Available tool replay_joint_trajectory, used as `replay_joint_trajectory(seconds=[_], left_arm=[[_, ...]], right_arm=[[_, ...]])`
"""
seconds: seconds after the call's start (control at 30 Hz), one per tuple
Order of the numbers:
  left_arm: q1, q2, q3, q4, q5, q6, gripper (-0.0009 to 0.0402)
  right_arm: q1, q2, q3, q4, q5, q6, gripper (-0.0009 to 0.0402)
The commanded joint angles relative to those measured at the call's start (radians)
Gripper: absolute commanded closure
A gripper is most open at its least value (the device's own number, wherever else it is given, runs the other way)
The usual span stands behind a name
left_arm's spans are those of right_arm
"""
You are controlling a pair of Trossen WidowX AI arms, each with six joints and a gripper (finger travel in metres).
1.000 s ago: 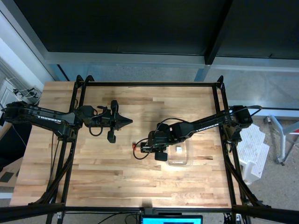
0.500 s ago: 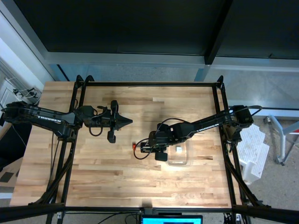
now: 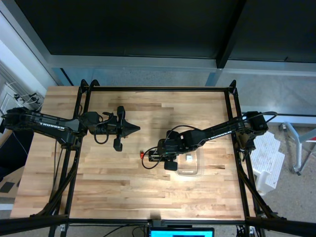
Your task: Pick the RCA connector and install on taskboard
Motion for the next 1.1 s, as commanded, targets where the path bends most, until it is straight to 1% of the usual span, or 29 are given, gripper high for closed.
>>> replay_joint_trajectory(seconds=[0.03, 0.37, 0.57, 0.77, 1.1], left_arm=[[0.0, 0.0, 0.0, 0.0, 0.0, 0.0, 0.0393], [0.0, 0.0, 0.0, 0.0, 0.0, 0.0, 0.0393], [0.0, 0.0, 0.0, 0.0, 0.0, 0.0, 0.0393], [0.0, 0.0, 0.0, 0.0, 0.0, 0.0, 0.0393], [0.0, 0.0, 0.0, 0.0, 0.0, 0.0, 0.0393]], right_arm=[[0.0, -0.008, 0.001, 0.003, 0.01, -0.002, 0.0323], [0.0, -0.037, 0.001, -0.01, 0.011, -0.003, 0.0241], [0.0, -0.068, 0.001, -0.046, 0.01, -0.003, 0.0207], [0.001, -0.114, -0.001, -0.089, 0.01, -0.004, 0.0196], [0.006, -0.214, -0.036, -0.132, 0.01, -0.027, 0.0196]])
